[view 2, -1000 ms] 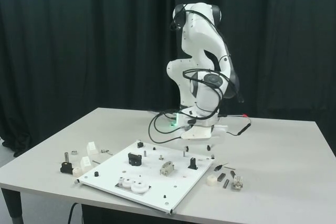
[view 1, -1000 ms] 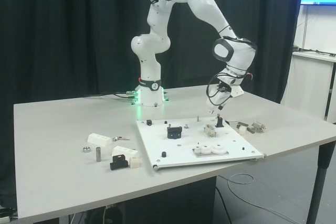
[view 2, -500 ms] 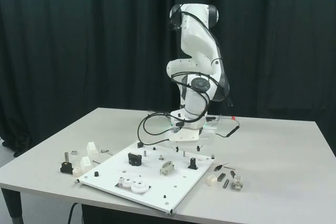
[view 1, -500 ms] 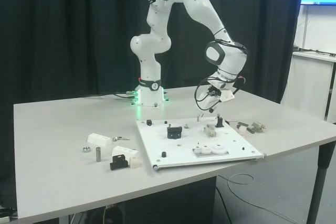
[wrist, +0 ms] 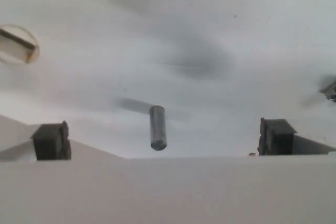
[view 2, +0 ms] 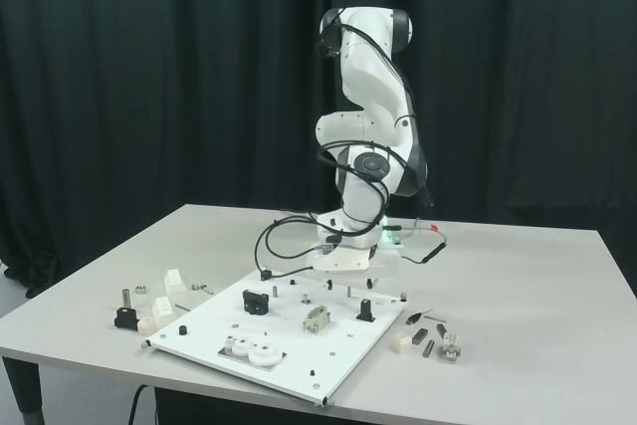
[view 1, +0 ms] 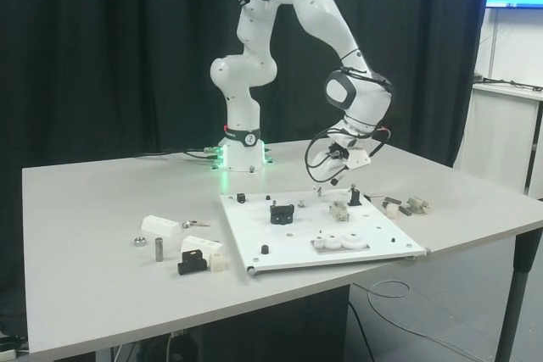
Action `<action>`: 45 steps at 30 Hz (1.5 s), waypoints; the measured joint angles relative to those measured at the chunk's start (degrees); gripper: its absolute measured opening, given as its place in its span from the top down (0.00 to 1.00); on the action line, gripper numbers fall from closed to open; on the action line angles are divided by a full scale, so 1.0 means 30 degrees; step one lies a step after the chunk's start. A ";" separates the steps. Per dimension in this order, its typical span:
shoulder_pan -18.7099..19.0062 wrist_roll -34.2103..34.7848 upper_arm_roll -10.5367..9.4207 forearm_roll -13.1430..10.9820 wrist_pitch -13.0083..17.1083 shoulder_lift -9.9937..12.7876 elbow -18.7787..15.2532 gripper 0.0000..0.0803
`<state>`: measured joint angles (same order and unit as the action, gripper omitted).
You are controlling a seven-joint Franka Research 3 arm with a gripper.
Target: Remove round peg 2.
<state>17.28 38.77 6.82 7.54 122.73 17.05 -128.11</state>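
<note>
Black curtains hang behind the grey desk (view 1: 102,209), where the white board (view 1: 288,239) lies with small parts on it. From the first room view, the end effector (view 1: 321,182) hovers over the board's far edge, above a small upright peg (view 1: 320,192); nothing is lifted yet.

From the second room view, the end effector (view 2: 343,281) sits low above the board (view 2: 289,340), the peg hard to pick out.

At the wrist, the peg (wrist: 157,127) stands in the board between the two fingertips (wrist: 51,141), which are spread wide and not touching it. Closing and pulling remain.
</note>
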 joint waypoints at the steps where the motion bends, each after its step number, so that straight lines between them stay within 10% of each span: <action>1: -0.0018 0.0002 0.0000 0.0000 0.0077 0.0000 -0.0074 0.00; 31: -0.0353 0.0352 -0.0006 0.0627 0.2122 -0.0008 -0.1567 0.00; 32: -0.0355 0.0352 -0.0007 0.0627 0.2126 -0.0009 -0.1576 0.17; 36: -0.0358 0.0349 -0.0025 0.0622 0.2131 -0.0016 -0.1591 0.17; 37: -0.0358 0.0347 -0.0032 0.0620 0.2131 -0.0019 -0.1591 0.41; 43: -0.0360 0.0342 -0.0089 0.0603 0.2138 -0.0076 -0.1591 0.41; 44: -0.0360 0.0342 -0.0102 0.0595 0.2141 -0.0092 -0.1591 0.61; 45: -0.0360 0.0342 -0.0116 0.0581 0.2144 -0.0107 -0.1591 0.61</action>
<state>16.20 39.80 6.47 9.28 129.16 16.73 -132.88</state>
